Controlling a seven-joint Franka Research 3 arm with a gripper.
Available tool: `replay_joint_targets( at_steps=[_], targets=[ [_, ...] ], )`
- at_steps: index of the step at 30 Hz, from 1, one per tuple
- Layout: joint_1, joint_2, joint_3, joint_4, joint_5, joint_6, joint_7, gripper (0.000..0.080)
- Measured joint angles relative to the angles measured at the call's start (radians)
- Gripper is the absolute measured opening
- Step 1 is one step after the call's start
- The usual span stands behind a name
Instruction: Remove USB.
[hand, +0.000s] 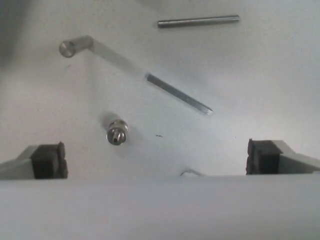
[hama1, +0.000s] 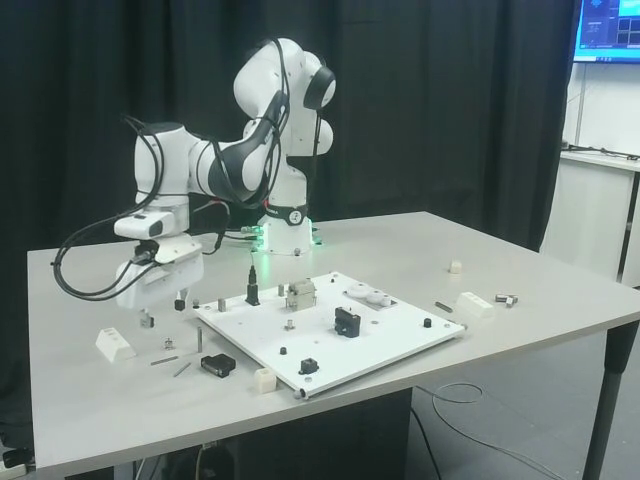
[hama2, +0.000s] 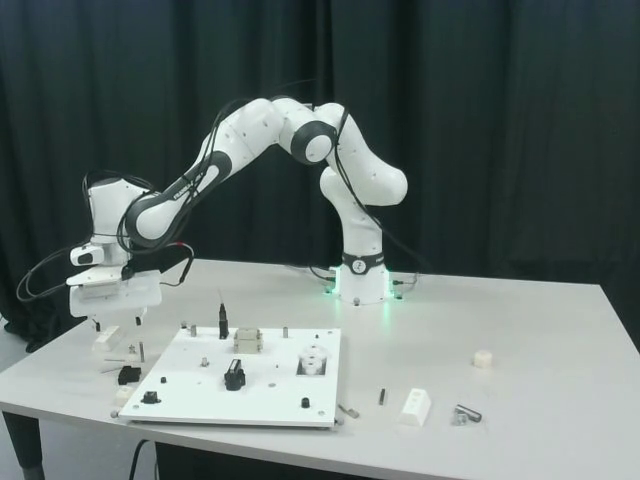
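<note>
The slim black upright plug (hama1: 253, 288) (hama2: 223, 321), seemingly the USB, stands in the near-left corner area of the flat white square board (hama1: 395, 338) (hama2: 270, 395), just beside a small grey boxy socket block (hama1: 300, 293). The white arm's pincer (hand: 155, 160) (hama1: 163, 310) (hama2: 118, 322) hangs off the board's left edge, over the grey table (hama1: 400, 240), well apart from the plug; its black-padded fingers (hand: 49, 161) are spread wide with nothing between them. Under it lie a long grey metal bar (hand: 177, 93), a thin dark metal rod (hand: 198, 21) and a short upright metal pin (hand: 116, 131). Nearby on the table lie a white wedge block (hama1: 116, 344), a small black box (hama1: 217, 364) and a white cube (hama1: 264, 380).
</note>
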Motion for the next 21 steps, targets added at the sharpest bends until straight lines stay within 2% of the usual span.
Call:
replay_joint_targets(
  at_steps=[6,9,16,21],
  targets=[
    [0.004,-0.004,-0.009,0.015,-0.007,-0.040,0.023,0.0800],
    [0.008,-0.009,-0.014,0.023,-0.013,-0.076,0.045,0.0800],
    [0.031,-0.037,-0.035,0.026,-0.028,-0.188,0.092,0.0800],
    [0.058,-0.068,-0.057,0.021,-0.044,-0.290,0.123,0.0800]
  ],
)
